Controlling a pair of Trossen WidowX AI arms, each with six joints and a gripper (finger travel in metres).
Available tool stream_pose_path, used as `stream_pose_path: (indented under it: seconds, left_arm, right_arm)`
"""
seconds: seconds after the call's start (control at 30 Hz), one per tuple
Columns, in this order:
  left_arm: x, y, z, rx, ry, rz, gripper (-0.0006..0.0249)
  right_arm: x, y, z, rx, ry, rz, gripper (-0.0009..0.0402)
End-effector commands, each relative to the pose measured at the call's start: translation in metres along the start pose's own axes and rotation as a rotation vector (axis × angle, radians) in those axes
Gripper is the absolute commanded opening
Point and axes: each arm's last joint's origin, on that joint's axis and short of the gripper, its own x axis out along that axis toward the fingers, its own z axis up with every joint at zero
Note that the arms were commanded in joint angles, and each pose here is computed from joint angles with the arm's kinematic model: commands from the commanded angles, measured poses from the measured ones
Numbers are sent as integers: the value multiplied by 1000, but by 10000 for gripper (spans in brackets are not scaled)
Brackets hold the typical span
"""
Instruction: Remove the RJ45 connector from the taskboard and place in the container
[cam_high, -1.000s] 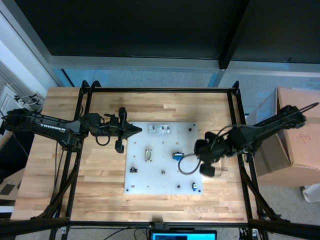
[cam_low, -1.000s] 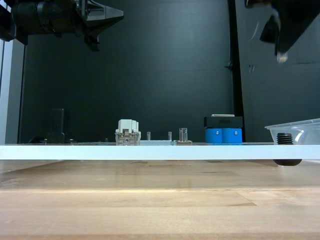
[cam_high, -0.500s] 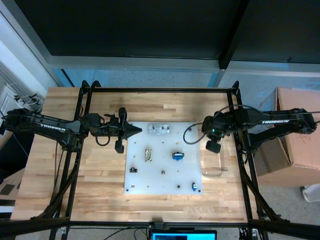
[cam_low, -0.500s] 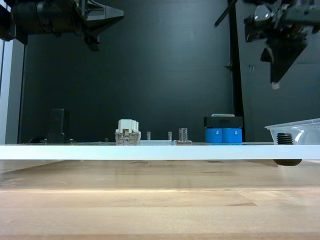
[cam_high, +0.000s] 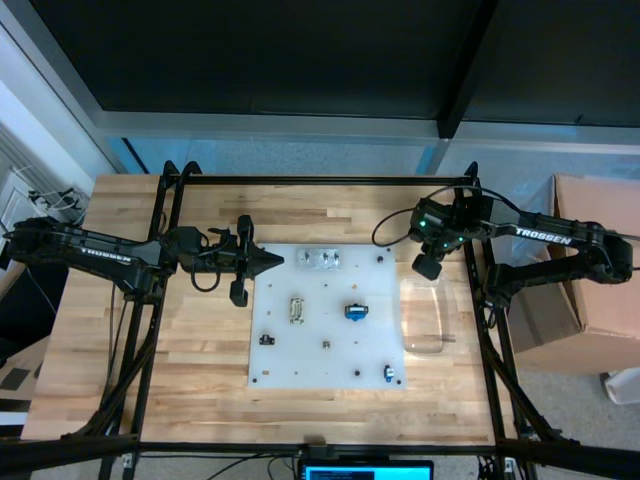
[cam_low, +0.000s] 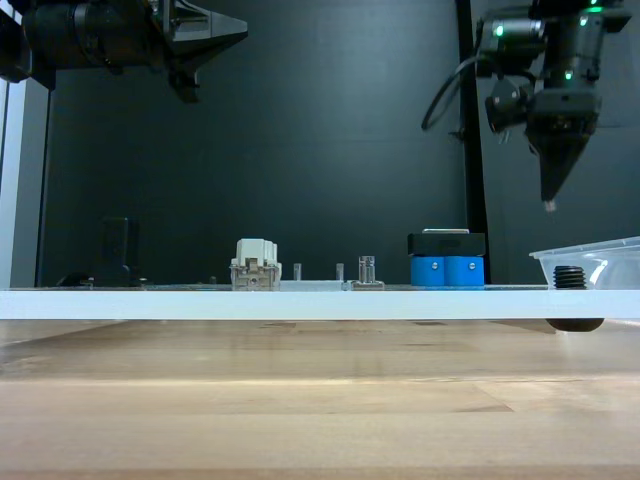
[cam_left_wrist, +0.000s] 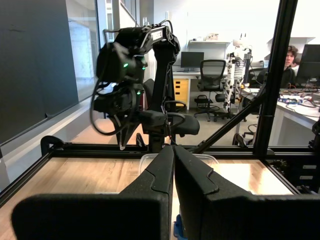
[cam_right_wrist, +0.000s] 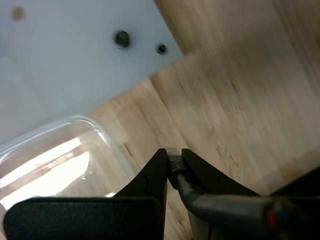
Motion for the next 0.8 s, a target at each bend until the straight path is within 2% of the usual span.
stream_pose_path:
  seconds: [0.03,0.33,0.63,0.8]
  left_arm:
    - [0,0,0,0,0,0,0]
    - [0,0,0,0,0,0,0]
    - [0,0,0,0,0,0,0]
    - [0,0,0,0,0,0,0]
  right_arm:
    - [9,-7,-4,33,36,-12,0]
    - [25,-10,-13,60,91,-20,12]
    - [27,-10,-12,85,78,-20,137]
    - [27,-10,-12,110,82,-21,189]
